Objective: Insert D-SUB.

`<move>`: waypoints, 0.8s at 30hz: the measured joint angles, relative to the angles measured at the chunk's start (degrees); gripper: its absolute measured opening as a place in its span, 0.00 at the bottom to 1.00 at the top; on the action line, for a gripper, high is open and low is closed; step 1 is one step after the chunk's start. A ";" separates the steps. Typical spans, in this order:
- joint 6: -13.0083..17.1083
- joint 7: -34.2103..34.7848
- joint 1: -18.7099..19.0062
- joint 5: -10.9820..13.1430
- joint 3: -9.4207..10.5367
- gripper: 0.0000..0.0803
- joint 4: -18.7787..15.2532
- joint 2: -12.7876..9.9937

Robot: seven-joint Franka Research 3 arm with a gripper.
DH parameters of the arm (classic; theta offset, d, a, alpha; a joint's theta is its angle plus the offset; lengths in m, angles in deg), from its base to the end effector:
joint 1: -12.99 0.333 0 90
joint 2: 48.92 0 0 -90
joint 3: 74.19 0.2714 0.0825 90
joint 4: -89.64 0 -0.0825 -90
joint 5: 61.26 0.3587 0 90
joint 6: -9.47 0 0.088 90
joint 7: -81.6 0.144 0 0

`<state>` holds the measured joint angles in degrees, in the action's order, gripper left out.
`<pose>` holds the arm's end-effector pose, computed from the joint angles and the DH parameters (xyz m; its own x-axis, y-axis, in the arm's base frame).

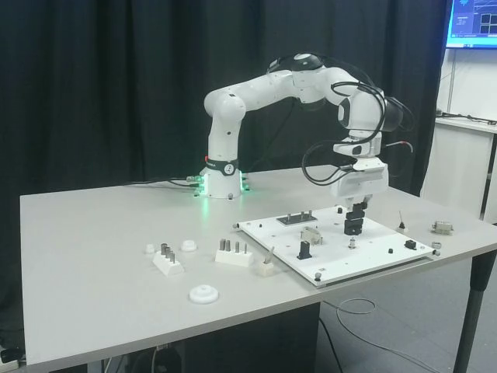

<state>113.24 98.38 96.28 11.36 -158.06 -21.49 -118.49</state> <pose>0.5494 0.1302 0.2225 0.7481 -0.6633 0.0191 -0.6633 -0.7483 -0.0037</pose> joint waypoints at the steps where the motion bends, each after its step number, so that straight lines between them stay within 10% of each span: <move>1: 0.00 0.26 0.00 0.00 0.00 0.48 0.00 0.00; 24: -0.01 7.41 -0.12 0.00 0.00 0.48 -0.05 0.00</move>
<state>113.23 105.80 96.16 11.36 -158.06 -21.53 -118.49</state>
